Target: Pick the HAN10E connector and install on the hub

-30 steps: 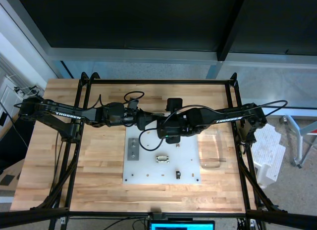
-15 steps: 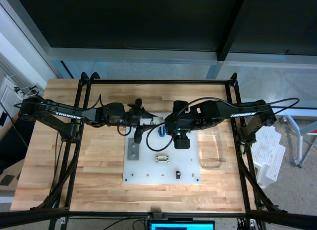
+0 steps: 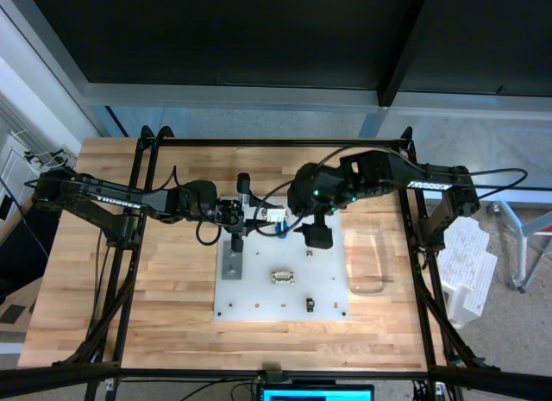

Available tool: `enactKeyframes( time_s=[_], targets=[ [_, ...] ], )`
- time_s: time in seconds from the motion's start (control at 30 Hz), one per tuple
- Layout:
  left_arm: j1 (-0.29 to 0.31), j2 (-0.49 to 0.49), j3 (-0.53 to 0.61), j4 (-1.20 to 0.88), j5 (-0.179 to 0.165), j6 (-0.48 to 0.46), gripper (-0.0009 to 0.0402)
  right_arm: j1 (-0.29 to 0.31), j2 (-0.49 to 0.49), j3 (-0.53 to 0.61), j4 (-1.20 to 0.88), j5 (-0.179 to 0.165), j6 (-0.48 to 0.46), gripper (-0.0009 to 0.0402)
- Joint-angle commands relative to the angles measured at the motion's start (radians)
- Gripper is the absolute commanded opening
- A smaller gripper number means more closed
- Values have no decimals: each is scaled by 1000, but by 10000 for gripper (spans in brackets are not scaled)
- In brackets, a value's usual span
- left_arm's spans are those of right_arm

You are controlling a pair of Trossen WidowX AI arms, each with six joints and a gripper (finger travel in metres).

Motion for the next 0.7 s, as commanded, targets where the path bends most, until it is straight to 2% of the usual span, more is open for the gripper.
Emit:
enactKeyframes(
  time_s=[0.03,0.07,0.2,0.27,0.37,0.47,0.53,0.7],
  targets=[
    [0,0,0,0,-6,127,15,-29,33,44,-11,-75,-18,323],
    [1,0,0,0,-14,151,10,-40,40,63,-24,-90,-25,323],
    [0,0,0,0,-21,236,5,-79,99,150,-99,-97,-75,322],
    [-3,0,0,0,-22,272,6,-102,131,200,-137,-139,-90,323],
    [-5,0,0,0,-26,336,5,-127,174,251,-151,-174,-116,322],
    [-6,0,0,0,-45,389,5,-147,206,279,-155,-217,-120,322],
    [-6,0,0,1,-60,410,5,-153,219,278,-155,-219,-127,322],
    [-6,0,0,2,-61,446,5,-152,257,277,-159,-220,-154,322]
  ],
)
